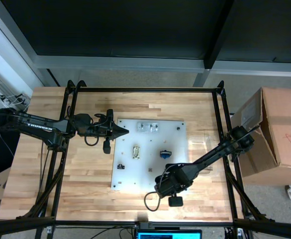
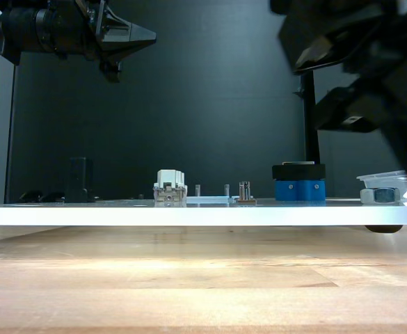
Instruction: Pick the M12 nut and place it on its threads and fasten
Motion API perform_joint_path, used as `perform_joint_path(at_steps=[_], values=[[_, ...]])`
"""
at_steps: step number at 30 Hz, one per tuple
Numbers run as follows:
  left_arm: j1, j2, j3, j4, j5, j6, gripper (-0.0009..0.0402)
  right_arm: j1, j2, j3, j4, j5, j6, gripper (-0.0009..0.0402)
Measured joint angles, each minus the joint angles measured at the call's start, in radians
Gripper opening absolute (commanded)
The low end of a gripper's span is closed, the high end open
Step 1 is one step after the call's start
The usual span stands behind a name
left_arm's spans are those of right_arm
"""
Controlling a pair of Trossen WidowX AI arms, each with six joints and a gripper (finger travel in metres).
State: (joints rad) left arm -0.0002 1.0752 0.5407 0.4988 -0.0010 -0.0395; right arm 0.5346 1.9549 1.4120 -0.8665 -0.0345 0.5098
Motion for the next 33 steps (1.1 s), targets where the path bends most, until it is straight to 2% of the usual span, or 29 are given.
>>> perform_joint_path(at_steps=[8, 15, 21, 29, 33], values=[[0.0, 0.0, 0.0, 0.0, 0.0, 0.0, 0.0, -0.002, -0.026, 0.0, -0.008, 0.015, -0.008, 0.0], [0.0, 0.0, 0.0, 0.0, 0.0, 0.0, 0.0, -0.052, -0.133, -0.039, -0.002, 0.032, -0.11, 0.0], [0.0, 0.0, 0.0, 0.0, 0.0, 0.0, 0.0, -0.172, -0.311, -0.161, 0.076, 0.095, -0.204, 0.0], [0.0, 0.0, 0.0, 0.0, 0.0, 0.0, 0.0, -0.396, -0.615, -0.354, 0.327, 0.094, -0.371, 0.0], [0.0, 0.0, 0.0, 0.0, 0.0, 0.0, 0.0, -0.5, -0.751, -0.432, 0.46, 0.072, -0.449, 0.0]])
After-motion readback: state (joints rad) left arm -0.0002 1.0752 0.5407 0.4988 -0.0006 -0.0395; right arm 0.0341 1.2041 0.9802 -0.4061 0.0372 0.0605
